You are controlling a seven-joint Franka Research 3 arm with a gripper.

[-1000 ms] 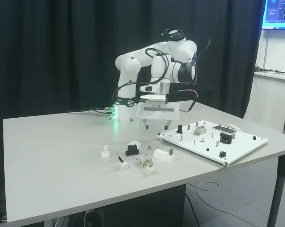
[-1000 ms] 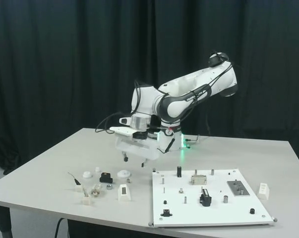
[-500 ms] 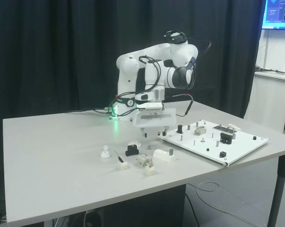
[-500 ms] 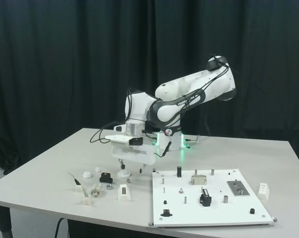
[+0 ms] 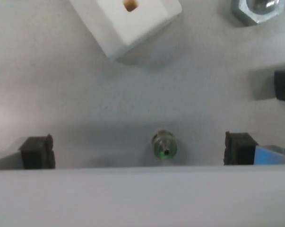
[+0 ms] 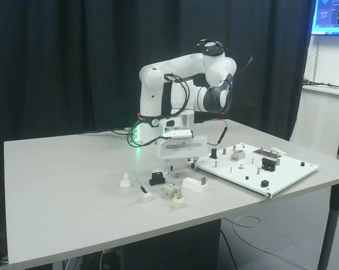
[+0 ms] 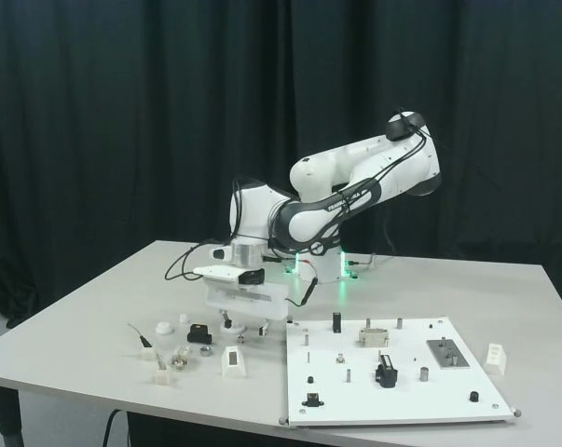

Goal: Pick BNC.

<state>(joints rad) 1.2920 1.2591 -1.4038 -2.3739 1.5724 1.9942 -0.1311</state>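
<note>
Gripper [image 5: 137,150] spread wide, the BNC [image 5: 164,144] upright midway between its fingers — small, rigid, slick metal I'd judge, so pinch the barrel squarely.

Both room views are evenly lit from above, the grey table [image 6: 68,169] bright against a black curtain [image 7: 122,121]. A green lamp glows at the arm's base [image 6: 136,133]. The wrist view is soft, with blurred shadows
</note>
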